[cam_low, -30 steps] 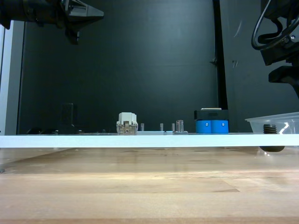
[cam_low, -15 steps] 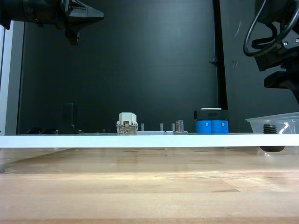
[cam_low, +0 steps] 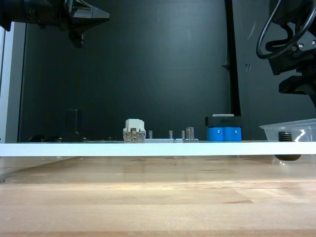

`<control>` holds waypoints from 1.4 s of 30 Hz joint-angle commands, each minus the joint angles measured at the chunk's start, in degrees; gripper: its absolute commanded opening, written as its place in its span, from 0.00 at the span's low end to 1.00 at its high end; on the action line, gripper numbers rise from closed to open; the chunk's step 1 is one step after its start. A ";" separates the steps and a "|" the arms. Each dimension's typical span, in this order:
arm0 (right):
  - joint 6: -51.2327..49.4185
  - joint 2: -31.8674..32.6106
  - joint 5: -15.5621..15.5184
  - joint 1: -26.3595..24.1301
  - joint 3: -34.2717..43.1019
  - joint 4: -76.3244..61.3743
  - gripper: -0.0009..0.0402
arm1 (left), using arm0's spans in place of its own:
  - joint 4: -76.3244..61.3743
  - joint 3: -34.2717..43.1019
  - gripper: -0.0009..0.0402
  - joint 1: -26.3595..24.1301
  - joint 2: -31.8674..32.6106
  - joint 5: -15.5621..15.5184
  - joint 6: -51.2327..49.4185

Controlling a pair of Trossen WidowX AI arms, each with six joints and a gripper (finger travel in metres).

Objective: Pick the RJ45 connector and install on the taskboard

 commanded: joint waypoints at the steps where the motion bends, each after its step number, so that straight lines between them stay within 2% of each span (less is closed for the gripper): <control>1: -0.07 -0.02 0.00 0.04 0.04 0.00 0.02 | 0.00 0.02 0.02 0.00 0.00 0.00 0.02; 8: -0.70 -0.04 -0.07 0.26 0.04 -0.20 0.02 | 0.02 0.02 0.02 0.02 0.00 0.02 0.02; 14: -6.36 -0.07 -1.38 2.51 -0.33 -1.90 0.03 | 0.02 0.02 0.02 0.02 0.00 0.00 0.02; 17: -9.20 0.31 -1.53 4.33 -0.72 -1.79 0.10 | 0.00 0.02 0.02 0.02 0.00 0.02 0.02; 24: -9.73 4.22 -0.48 5.38 -1.11 -0.52 0.34 | 0.02 0.02 0.02 0.02 0.00 0.00 0.02; 27: -9.68 5.62 0.48 5.92 -1.64 1.36 0.40 | 0.00 0.02 0.02 0.02 0.00 0.02 0.02; 38: -9.64 7.10 0.46 6.23 -5.14 8.09 0.41 | 0.00 0.02 0.02 0.00 0.00 0.02 0.02; 42: -9.68 7.45 0.37 6.29 -6.16 9.09 0.38 | 0.00 0.04 0.02 0.02 0.00 0.02 0.02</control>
